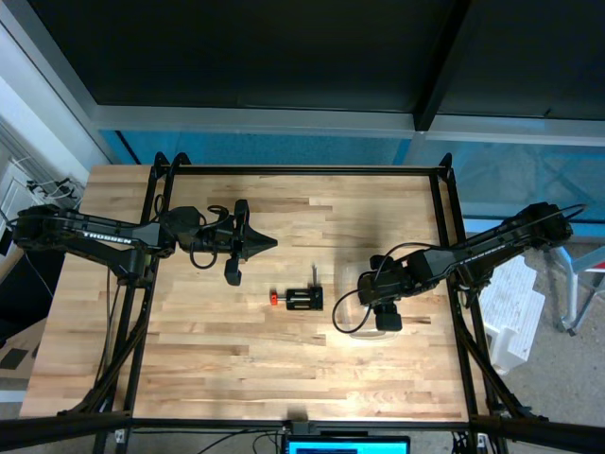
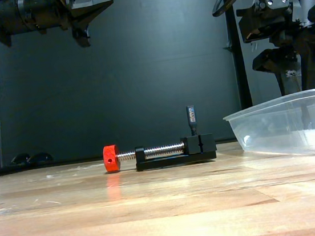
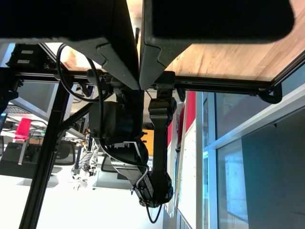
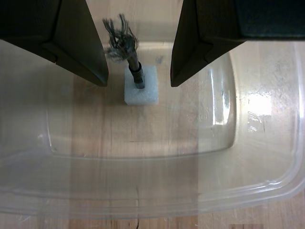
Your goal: Pick the usb-c connector and install on the hub
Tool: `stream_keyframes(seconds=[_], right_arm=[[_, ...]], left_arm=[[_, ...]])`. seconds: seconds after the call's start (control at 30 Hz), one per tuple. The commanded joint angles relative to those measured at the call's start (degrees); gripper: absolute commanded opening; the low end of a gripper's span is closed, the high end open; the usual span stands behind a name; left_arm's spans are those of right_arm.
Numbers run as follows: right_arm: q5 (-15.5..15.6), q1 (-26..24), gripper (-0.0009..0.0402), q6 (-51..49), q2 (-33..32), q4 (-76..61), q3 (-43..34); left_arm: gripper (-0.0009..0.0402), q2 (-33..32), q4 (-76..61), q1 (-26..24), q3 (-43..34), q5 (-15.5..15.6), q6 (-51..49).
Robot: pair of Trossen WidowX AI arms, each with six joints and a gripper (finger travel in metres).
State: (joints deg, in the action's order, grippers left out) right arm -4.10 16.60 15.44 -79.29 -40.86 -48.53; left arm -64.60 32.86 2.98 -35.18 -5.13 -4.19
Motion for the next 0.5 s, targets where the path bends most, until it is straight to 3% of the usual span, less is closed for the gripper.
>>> stream_keyframes(seconds=[0.03, 0.5], right_arm=[[0.04, 0.04, 0.0181, 0.15, 0.00, 1.20, 0.81], [-0.92, 0.04, 0.0181, 0.09, 0.00, 3.13, 1.18]], left_arm=[[0.0000, 0.00, 0.00, 0.02, -0.02, 0.00, 0.00], [0.0000, 0.00, 0.00, 0.00, -0.02, 0.00, 0.00]])
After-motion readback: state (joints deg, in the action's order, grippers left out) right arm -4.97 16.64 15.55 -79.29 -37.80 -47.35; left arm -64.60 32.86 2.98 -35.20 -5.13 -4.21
